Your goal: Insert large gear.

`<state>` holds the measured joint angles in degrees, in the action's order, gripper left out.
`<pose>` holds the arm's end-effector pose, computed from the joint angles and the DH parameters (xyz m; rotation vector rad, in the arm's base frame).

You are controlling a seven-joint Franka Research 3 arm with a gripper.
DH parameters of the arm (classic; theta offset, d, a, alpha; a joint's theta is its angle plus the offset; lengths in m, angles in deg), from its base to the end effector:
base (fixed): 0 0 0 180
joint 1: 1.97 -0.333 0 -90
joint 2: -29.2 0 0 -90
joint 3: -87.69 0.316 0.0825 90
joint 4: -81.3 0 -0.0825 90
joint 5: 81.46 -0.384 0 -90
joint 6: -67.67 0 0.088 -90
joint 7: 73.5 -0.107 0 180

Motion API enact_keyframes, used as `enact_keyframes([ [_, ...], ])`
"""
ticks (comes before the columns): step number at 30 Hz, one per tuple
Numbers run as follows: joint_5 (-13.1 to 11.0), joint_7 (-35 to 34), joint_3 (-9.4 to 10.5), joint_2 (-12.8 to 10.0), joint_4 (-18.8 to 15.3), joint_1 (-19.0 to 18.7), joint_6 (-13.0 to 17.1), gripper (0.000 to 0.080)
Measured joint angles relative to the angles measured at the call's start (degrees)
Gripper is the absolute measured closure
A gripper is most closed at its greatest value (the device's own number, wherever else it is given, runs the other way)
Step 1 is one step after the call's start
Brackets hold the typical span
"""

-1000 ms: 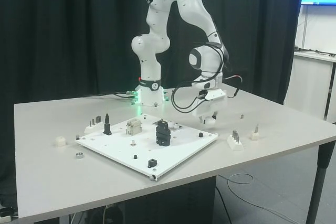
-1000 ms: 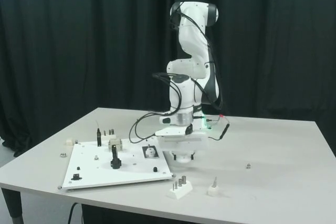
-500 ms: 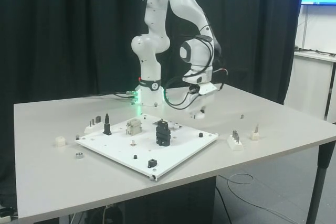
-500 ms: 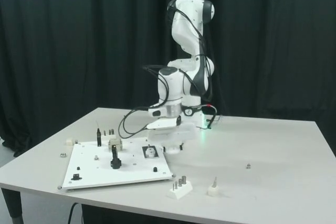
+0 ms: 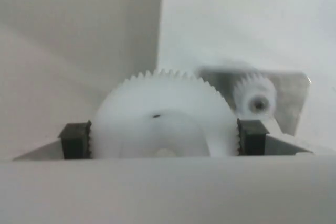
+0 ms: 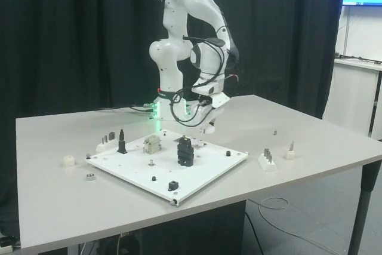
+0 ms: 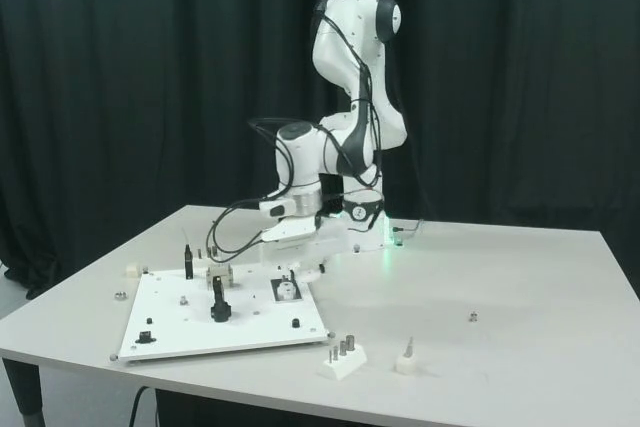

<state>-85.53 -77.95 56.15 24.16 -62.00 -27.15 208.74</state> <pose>0.4535 -0.0539 0.2457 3.1100 -0.3866 -0.1766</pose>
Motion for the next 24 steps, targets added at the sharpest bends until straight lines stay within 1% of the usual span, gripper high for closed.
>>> enact_keyframes([
  [9, 0.1, 5.2, -4.15, 0.1, -1.3, 0.1, 0.0, 0.0209],
  [16, -0.2, 7.9, -6.81, 0.1, -2.0, 0.2, 0.0, 0.0209],
  [20, -0.6, 8.7, -7.84, 0.1, -2.2, 0.6, 0.0, 0.0209],
  [24, -1.6, 10.3, -8.25, 0.1, -2.3, 1.3, 0.0, 0.0209],
])
